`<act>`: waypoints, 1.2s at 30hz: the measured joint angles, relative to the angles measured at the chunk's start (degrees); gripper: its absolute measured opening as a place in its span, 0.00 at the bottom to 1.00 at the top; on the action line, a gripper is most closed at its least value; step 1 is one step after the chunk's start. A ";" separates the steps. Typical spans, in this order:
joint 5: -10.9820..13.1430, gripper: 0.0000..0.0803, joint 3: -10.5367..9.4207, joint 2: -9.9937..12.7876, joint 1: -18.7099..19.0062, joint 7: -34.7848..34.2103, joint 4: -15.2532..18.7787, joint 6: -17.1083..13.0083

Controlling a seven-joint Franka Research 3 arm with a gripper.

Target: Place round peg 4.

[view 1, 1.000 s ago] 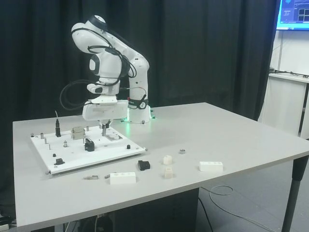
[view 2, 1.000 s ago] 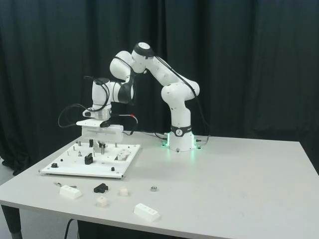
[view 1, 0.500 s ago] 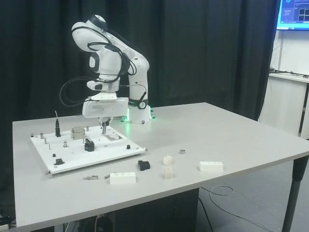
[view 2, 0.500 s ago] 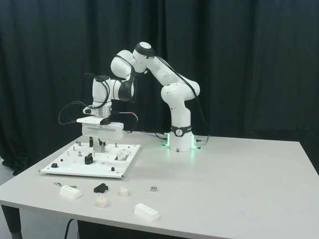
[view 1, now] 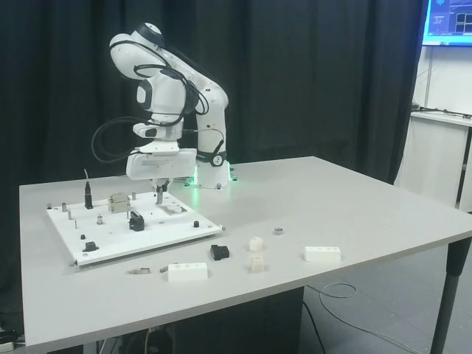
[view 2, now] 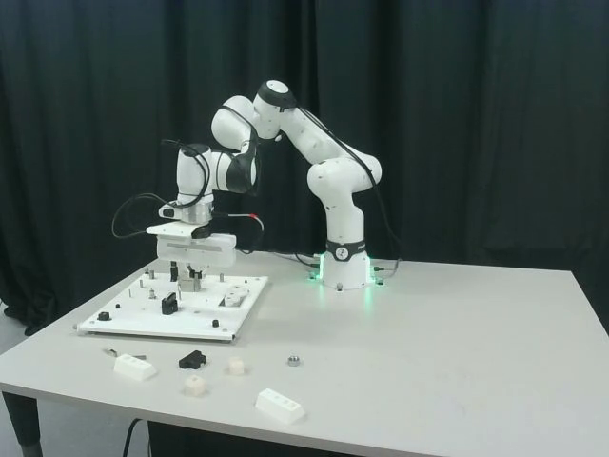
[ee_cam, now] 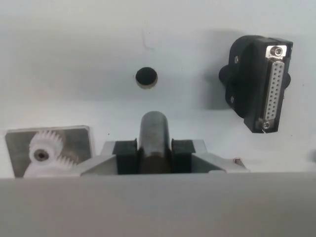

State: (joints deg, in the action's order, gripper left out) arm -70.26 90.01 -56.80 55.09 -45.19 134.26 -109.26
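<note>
a white robot arm (view 1: 166, 81) holds a round peg (ee_cam: 155, 133) over a white board (view 1: 169, 228) on a grey table (view 1: 354, 214), the claw (ee_cam: 155, 150) closed on the peg so that its two black pads (ee_cam: 125, 154) press the shaft from either side

the peg hangs above the board and not yet in it, near a small dark hole (ee_cam: 146, 77) in the board's surface and well apart from a black plug with rows of pins (ee_cam: 260, 81); a metal plate carrying white gears (ee_cam: 42, 150) sits to the other side of the claw

the peg looks like a solid grey metal cylinder, so it is likely stiff, fairly heavy for its size and smooth enough to slip if squeezed lightly; it should not bend or mark. the sound place to hold it is on the upper shaft, as it is held now, with the lower end left free to enter a hole

the peg's long axis runs up and down, in line with the claw, its rounded free end pointing down at the board; from the room views it appears upright rather than tilted, though it is too small there to be sure

loose white blocks (view 1: 187, 271) and a black part (view 1: 219, 251) lie on the table in front of the board
</note>
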 joint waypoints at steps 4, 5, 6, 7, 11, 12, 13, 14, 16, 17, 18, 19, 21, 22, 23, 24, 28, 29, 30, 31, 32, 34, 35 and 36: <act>0.00 0.18 0.00 -0.26 0.04 0.00 0.00 -0.37; 0.00 0.18 0.00 -0.36 0.07 0.00 0.00 -0.57; -0.01 0.18 0.01 -0.50 0.12 0.00 0.01 -0.82; -0.03 0.18 0.02 -0.65 0.19 0.00 0.01 -1.12; -0.32 0.18 0.21 -1.36 0.71 0.00 0.00 -2.87; -0.47 0.18 0.30 -1.53 0.90 0.00 -0.02 -3.36; -0.69 0.18 0.41 -1.69 1.12 0.00 -0.05 -3.89; -1.00 0.18 0.54 -1.83 1.40 0.00 -0.12 -4.41; -1.57 0.18 0.83 -2.08 2.01 -0.13 -0.35 -5.34; -1.92 0.18 1.04 -2.21 2.41 -0.35 -0.56 -5.86; -2.29 0.18 1.31 -2.32 2.89 -0.64 -0.82 -6.40; -2.62 0.18 1.61 -2.43 3.40 -0.89 -1.12 -6.84; -3.18 0.18 2.35 -2.61 4.62 -1.33 -1.85 -7.79; -3.39 0.18 2.72 -2.70 5.23 -1.48 -2.25 -8.24; -3.56 0.18 3.19 -2.80 6.03 -1.63 -2.76 -8.73; -3.68 0.18 3.65 -2.90 6.80 -1.77 -3.25 -9.10; -4.18 0.18 5.73 -3.29 10.47 -2.09 -5.83 -10.58; -4.29 0.18 6.25 -3.36 11.43 -2.18 -6.52 -10.86; -4.36 0.18 6.82 -3.46 12.50 -2.33 -7.29 -11.07; -4.40 0.18 7.31 -3.57 13.48 -2.46 -8.01 -11.24; -4.40 0.18 7.84 -3.69 14.54 -2.58 -8.80 -11.42; -4.40 0.18 8.80 -3.96 16.59 -2.72 -10.33 -11.69; -4.41 0.18 9.27 -4.07 17.61 -2.78 -11.12 -11.77; -4.41 0.18 9.74 -4.21 18.70 -2.85 -11.93 -11.81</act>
State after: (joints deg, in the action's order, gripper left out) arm -74.67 99.75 -61.00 73.79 -48.04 122.33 -121.08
